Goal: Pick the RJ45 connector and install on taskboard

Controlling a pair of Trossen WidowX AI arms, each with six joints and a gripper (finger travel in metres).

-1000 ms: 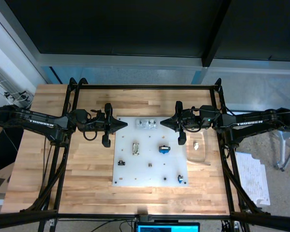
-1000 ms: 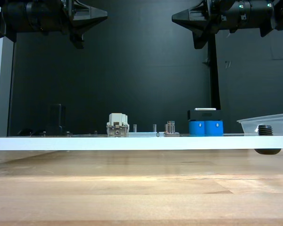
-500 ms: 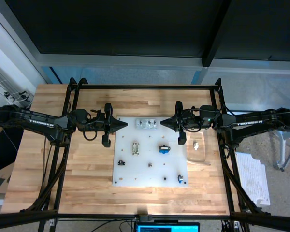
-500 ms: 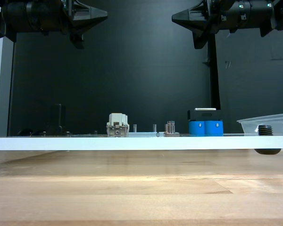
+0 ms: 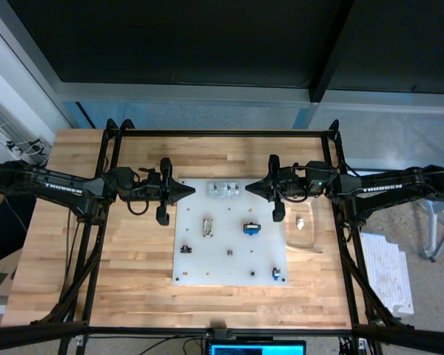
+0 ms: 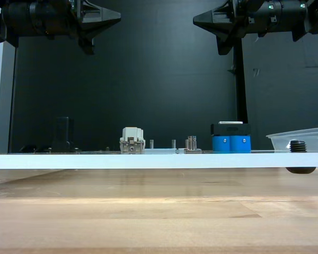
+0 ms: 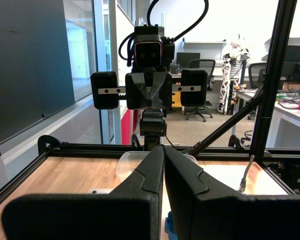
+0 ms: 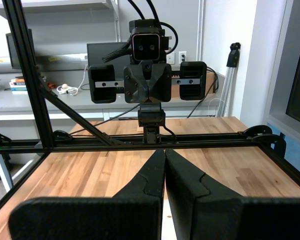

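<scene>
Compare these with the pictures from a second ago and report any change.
Nothing visibly changed. The left gripper and right gripper stay shut and empty, raised over the far part of the board, left and right; the white block lies in the tray as before.

The table (image 5: 133, 259) is pale wood in glued strips, smooth with a low sheen. On it the white board (image 5: 207, 270) looks like smooth matt plastic. To its right the tray (image 5: 304, 242) is clear, glossy plastic, and the block (image 5: 300, 221) inside it is plain matt white. The blue housings (image 6: 231, 143) on the board are smooth plastic with a slight shine. The frame (image 5: 222, 134) round the table is black metal rail, satin. The left gripper (image 5: 190, 191), raised over the board's far left corner, and the right gripper (image 5: 249, 187), raised over its far edge right of centre, are matt black plastic, fingers pressed together.
</scene>
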